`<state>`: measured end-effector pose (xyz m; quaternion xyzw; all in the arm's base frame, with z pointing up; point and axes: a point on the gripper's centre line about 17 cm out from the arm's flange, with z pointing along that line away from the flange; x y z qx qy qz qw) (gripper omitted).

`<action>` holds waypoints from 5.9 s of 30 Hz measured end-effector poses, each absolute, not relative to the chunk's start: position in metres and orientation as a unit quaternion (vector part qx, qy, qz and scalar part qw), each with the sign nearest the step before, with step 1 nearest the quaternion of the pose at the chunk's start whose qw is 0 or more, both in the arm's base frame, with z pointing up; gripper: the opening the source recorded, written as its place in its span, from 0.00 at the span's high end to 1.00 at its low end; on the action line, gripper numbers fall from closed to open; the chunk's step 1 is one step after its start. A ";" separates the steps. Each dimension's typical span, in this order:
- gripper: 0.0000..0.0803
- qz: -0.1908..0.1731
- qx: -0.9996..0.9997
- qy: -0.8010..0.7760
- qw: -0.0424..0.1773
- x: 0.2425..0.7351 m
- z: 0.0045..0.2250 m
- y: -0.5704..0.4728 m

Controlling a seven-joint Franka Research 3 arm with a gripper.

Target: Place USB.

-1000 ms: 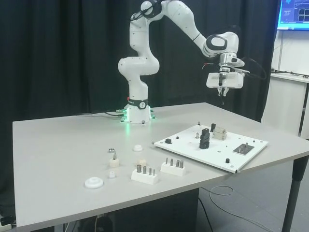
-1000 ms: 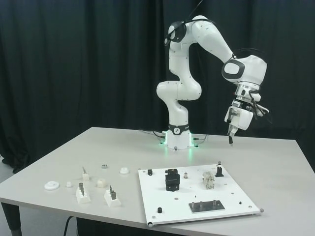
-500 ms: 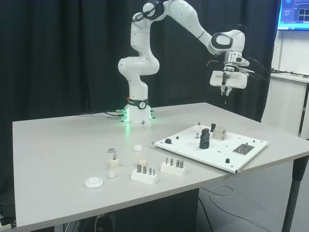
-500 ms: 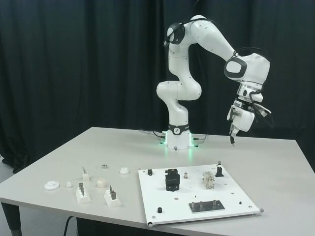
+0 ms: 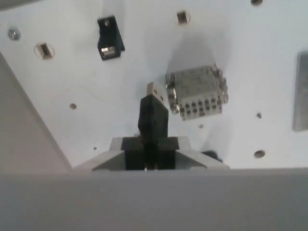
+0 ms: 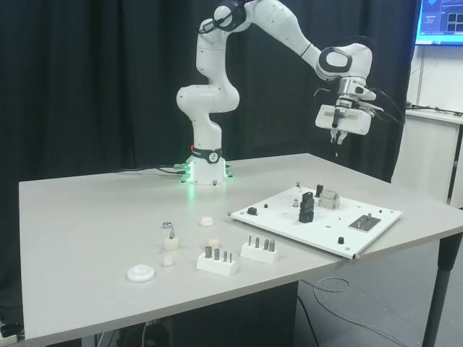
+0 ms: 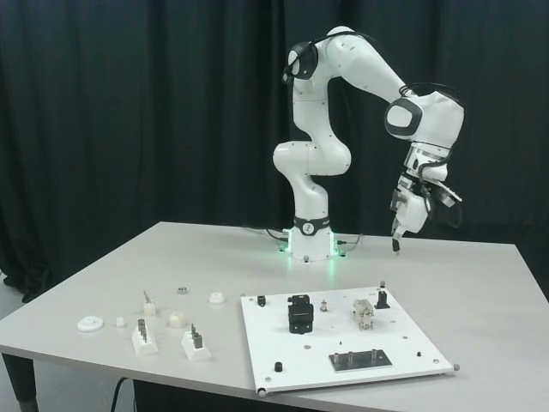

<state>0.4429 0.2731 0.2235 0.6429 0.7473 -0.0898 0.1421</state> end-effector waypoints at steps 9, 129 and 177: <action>0.93 -0.097 0.680 0.714 0.133 0.465 0.239 0.242; 0.94 -0.201 0.919 0.323 0.108 0.570 0.114 -0.247; 0.94 -0.211 0.916 0.331 0.081 0.563 0.079 -0.248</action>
